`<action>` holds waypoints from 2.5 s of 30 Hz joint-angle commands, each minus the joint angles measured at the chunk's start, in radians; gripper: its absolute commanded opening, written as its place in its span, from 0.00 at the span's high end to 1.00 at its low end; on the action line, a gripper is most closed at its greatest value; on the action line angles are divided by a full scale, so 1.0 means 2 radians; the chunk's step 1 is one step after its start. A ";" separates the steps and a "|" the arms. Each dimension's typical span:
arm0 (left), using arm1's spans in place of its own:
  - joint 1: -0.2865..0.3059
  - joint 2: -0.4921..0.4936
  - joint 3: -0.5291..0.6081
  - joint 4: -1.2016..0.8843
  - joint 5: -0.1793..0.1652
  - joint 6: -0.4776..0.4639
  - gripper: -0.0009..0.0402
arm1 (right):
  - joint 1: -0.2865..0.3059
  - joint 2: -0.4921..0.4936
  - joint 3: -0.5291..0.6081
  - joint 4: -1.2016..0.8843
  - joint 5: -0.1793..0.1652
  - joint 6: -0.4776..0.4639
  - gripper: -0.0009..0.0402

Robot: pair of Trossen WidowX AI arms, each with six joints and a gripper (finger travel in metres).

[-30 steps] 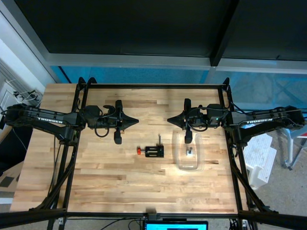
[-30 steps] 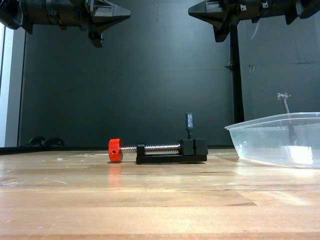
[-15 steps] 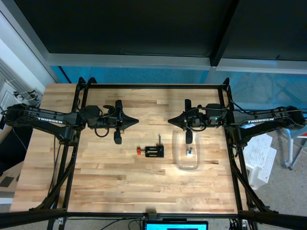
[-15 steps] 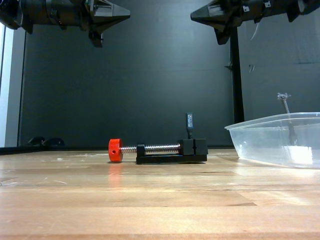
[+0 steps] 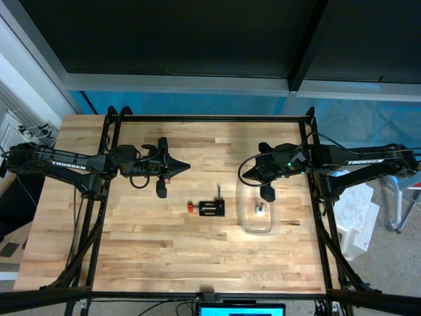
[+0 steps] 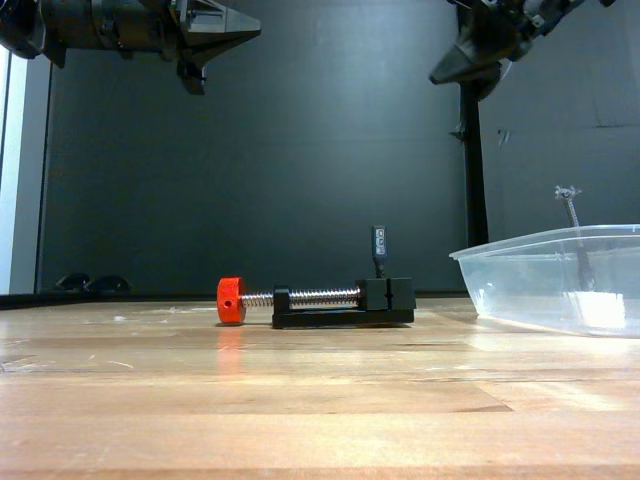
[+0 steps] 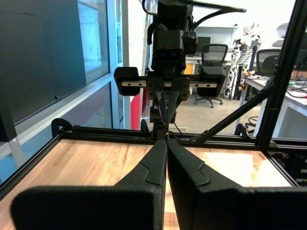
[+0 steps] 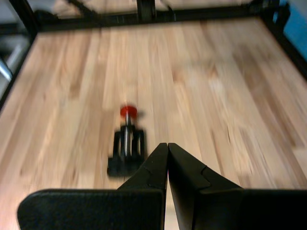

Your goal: Pick the usb-c connector and install on the hub

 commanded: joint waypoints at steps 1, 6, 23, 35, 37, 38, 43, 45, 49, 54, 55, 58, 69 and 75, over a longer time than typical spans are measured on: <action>0.000 0.000 0.000 0.000 0.000 0.000 0.98 | 0.004 0.001 0.011 -0.048 -0.013 -0.009 0.98; 0.000 0.000 0.000 0.000 0.000 0.000 0.98 | 0.012 0.002 0.028 -0.109 -0.026 -0.008 0.98; 0.000 0.000 0.000 0.000 0.000 0.000 0.98 | 0.036 0.018 0.068 -0.271 -0.026 0.002 0.98; 0.000 0.000 0.000 0.000 0.000 0.000 0.98 | 0.074 0.045 0.074 -0.327 -0.025 0.041 0.98; 0.000 0.000 0.000 0.000 0.000 0.000 0.98 | 0.079 0.052 0.074 -0.330 -0.025 0.047 0.98; 0.000 0.000 0.000 0.000 0.000 0.000 0.98 | 0.081 0.055 0.074 -0.331 -0.025 0.048 0.98; 0.000 0.000 0.000 0.000 0.000 0.000 0.98 | 0.086 0.063 0.074 -0.334 -0.023 0.059 0.98; 0.000 0.000 0.000 0.000 0.000 0.000 0.98 | 0.087 0.064 0.074 -0.337 -0.022 0.065 0.98; 0.000 0.000 0.000 0.000 0.000 0.000 0.98 | 0.089 0.070 0.074 -0.341 -0.021 0.077 0.97; 0.000 0.000 0.000 0.000 0.000 0.000 0.98 | 0.091 0.090 0.074 -0.344 -0.022 0.086 0.89; 0.000 0.000 0.000 0.000 0.000 0.000 0.98 | 0.092 0.095 0.074 -0.344 -0.022 0.088 0.86; 0.000 0.000 0.000 0.000 0.000 0.000 0.98 | 0.096 0.109 0.074 -0.342 -0.021 0.096 0.77; 0.000 0.000 0.000 0.000 0.000 0.000 0.98 | 0.113 0.147 0.071 -0.324 -0.008 0.112 0.53; 0.000 0.000 0.000 0.000 0.000 0.000 0.98 | 0.115 0.168 0.070 -0.306 -0.007 0.112 0.52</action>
